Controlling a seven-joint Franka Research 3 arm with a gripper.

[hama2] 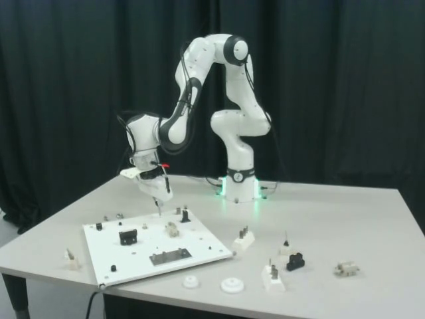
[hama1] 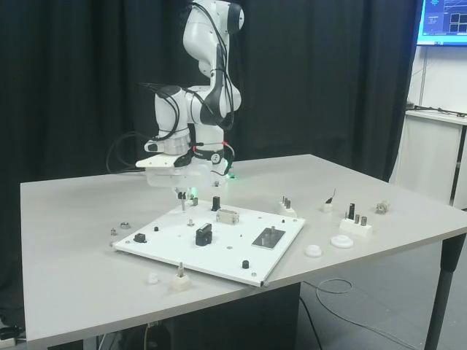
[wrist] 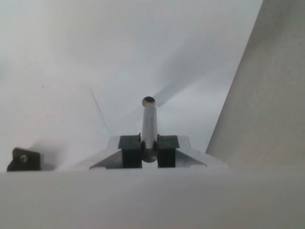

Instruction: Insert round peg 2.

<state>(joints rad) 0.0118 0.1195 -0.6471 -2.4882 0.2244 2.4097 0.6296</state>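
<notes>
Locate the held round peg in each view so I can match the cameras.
Wrist view: round peg stands at centre, clamped between the black fingers.
First room view: it hangs below the end effector, over the white board's far left edge.
Second room view: under the end effector, above the board's far edge.
Shared landmark: the white board.
</notes>
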